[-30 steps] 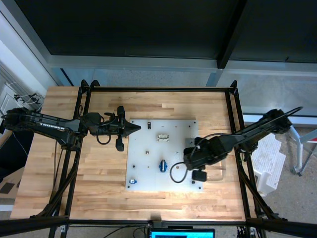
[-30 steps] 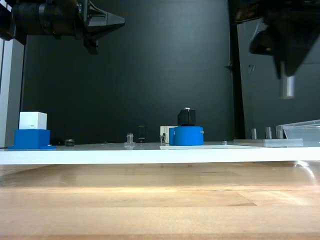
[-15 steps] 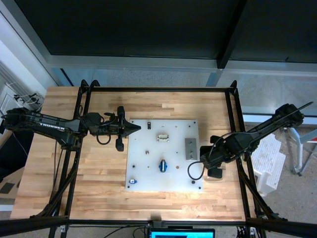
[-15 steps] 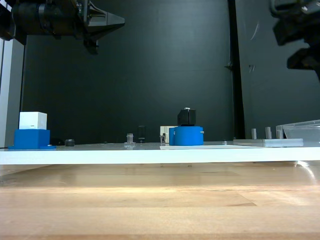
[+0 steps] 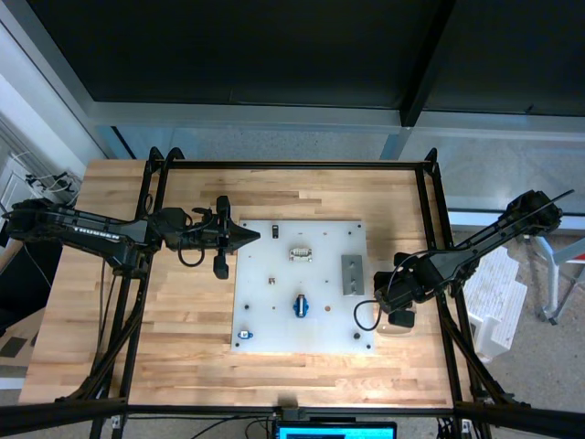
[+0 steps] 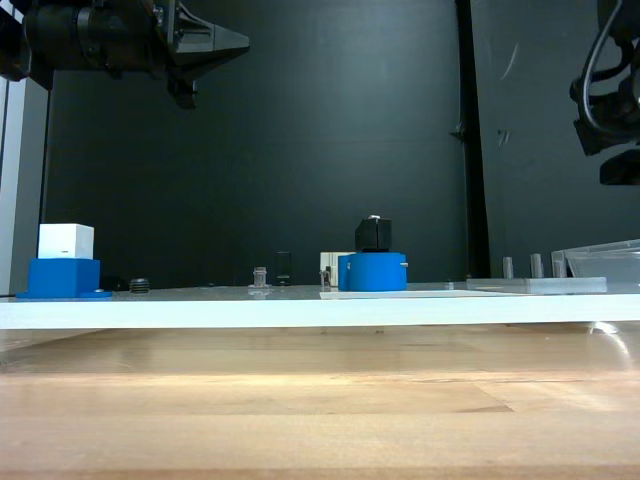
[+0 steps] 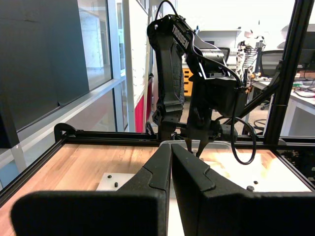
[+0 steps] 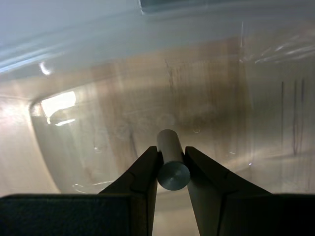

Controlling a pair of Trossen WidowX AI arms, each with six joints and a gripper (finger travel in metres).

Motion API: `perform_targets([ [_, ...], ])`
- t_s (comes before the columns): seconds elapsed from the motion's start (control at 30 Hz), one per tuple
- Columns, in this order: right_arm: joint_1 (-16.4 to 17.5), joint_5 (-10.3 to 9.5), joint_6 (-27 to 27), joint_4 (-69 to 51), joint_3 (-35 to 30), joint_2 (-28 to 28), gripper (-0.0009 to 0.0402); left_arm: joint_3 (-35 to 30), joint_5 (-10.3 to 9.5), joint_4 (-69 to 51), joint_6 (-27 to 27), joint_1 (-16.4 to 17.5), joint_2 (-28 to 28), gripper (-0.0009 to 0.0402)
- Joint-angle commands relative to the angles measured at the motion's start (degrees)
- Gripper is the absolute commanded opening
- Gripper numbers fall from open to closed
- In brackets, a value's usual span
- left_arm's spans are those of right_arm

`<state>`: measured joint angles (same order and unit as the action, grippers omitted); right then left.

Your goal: Remove the 16mm cylinder and place in the container

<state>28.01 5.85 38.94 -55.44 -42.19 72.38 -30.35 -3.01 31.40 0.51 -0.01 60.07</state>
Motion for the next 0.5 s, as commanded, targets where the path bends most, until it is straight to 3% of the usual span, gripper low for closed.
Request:
perform_targets([
  [0.03, 0.0, 0.13, 0.4, 0.1, 0.1, 0.1, 0.0056, 0.0, 0.00, 0.0, 0.0, 0.0, 0.0, 0.0000],
  [0.5, 0.0, 0.09, 1.1, -0.4, -0.8, 0.0, 0.0182, 0.0, 0.00, 0.0, 0.0, 0.0, 0.0, 0.0000],
])
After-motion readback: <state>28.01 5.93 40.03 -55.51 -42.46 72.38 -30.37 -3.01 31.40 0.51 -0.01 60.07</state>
